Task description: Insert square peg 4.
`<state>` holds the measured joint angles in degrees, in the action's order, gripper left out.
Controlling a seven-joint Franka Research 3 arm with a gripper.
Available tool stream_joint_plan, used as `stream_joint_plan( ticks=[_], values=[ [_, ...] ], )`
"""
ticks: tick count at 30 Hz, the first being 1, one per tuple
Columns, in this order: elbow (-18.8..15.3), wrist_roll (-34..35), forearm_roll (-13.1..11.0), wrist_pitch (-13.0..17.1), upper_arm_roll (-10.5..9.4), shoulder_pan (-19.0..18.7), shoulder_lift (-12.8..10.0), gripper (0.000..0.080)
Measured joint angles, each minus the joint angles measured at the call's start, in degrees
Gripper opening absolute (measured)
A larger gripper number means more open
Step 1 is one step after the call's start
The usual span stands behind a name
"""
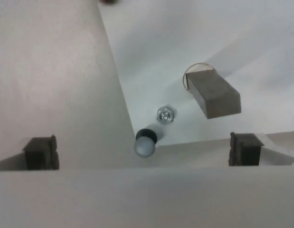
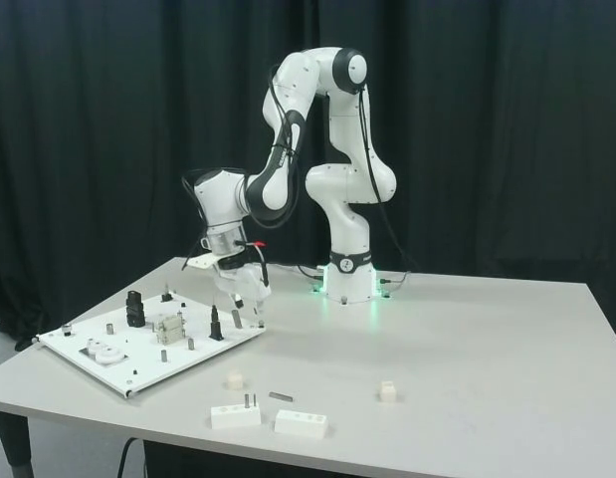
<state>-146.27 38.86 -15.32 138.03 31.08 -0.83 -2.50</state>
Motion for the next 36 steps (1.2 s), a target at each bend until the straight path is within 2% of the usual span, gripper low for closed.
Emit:
stream_joint_plan(
  ticks=[21, 36],
  values=[
    [-0.01, -0.75, -3.47, 2.0, 0.0, -1.43, -2.17, 0.08],
    [0.26, -0.73, -3.51, 1.88, 0.0, -1.95, -1.84, 0.08]
  ],
)
